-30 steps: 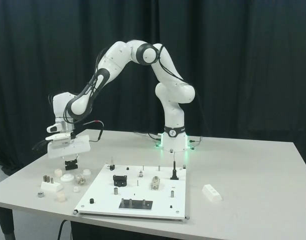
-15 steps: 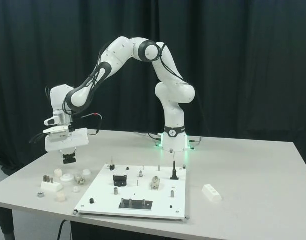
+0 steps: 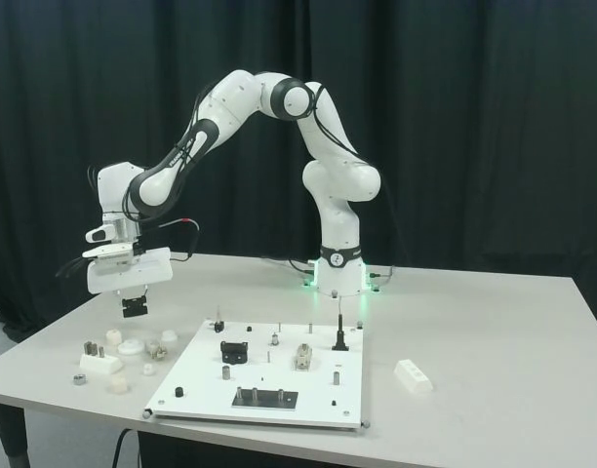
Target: Insert D-SUB.
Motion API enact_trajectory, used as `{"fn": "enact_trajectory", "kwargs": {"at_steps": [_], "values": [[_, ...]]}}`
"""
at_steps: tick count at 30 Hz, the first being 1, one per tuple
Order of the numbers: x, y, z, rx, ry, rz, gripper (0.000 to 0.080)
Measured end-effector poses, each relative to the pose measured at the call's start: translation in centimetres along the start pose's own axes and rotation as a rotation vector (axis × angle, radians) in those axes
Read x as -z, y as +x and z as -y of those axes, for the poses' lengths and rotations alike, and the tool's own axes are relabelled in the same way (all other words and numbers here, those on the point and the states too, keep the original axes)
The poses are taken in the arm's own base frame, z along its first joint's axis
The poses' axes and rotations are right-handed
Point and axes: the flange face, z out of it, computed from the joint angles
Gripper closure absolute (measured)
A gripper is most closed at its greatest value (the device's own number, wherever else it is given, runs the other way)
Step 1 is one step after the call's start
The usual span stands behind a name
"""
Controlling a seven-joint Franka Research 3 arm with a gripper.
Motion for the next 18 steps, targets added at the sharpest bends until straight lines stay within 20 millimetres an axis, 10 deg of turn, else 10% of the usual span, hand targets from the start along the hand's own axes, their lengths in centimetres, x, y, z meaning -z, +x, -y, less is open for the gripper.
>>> {"fn": "enact_trajectory", "kwargs": {"at_steps": [18], "values": [[0.31,0.39,0.46,-0.037,0.002,0.002,0.0422]]}}
